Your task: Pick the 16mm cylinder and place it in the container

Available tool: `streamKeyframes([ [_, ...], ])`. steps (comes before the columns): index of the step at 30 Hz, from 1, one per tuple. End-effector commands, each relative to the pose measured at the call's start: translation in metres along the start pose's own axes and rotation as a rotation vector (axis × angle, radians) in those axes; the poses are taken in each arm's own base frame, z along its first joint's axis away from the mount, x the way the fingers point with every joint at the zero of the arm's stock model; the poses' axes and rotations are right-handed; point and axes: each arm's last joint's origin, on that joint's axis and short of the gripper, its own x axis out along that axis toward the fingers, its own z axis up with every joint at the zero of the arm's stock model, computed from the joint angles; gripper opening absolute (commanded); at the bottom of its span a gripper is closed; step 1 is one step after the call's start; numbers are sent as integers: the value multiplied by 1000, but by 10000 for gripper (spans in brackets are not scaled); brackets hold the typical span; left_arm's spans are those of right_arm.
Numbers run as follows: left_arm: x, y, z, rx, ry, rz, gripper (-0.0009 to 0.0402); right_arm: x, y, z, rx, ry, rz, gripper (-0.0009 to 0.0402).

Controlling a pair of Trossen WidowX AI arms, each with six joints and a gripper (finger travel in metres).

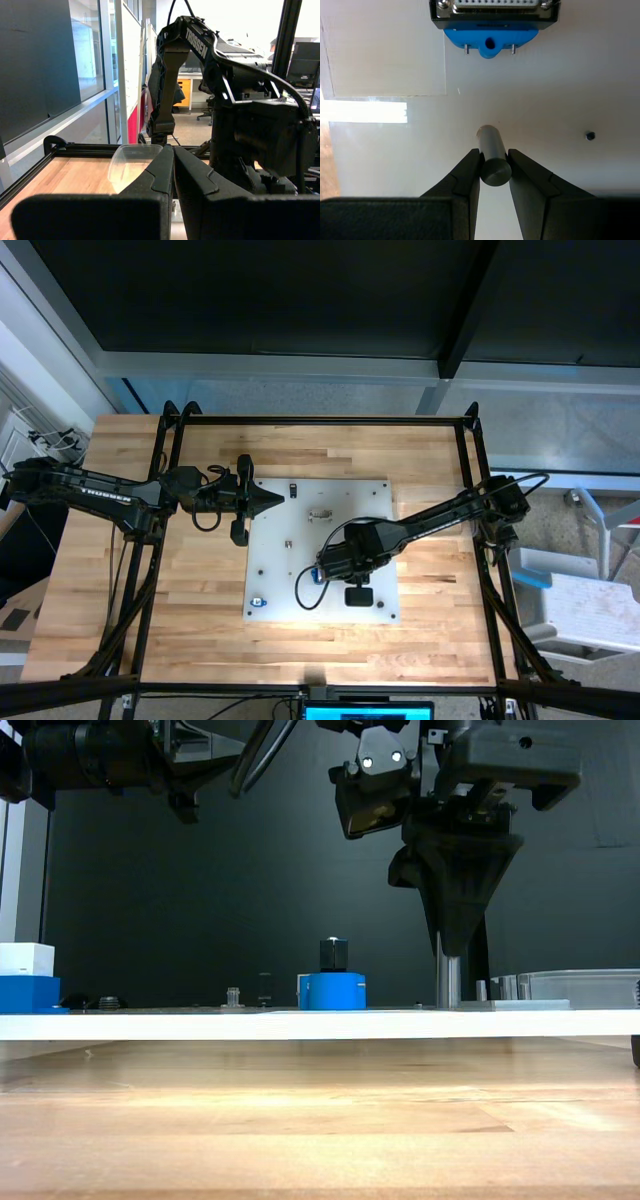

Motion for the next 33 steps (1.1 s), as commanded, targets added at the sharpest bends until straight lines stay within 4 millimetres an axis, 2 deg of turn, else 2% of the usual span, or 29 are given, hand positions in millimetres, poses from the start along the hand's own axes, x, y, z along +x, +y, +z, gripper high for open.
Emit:
streamKeyframes([
  [1,0,0,0,0,0,0,0,-7,0,-1,1,-22,8,13],
  [10,0,0,0,0,0,0,0,-30,-6,-4,-4,-78,22,13],
  [17,0,0,0,0,0,0,0,-53,-26,-13,44,-138,26,13],
  [25,0,0,0,0,0,0,0,-70,-55,-37,113,-221,-27,13],
  [33,0,0,0,0,0,0,0,-75,-82,-68,185,-273,-43,13],
])
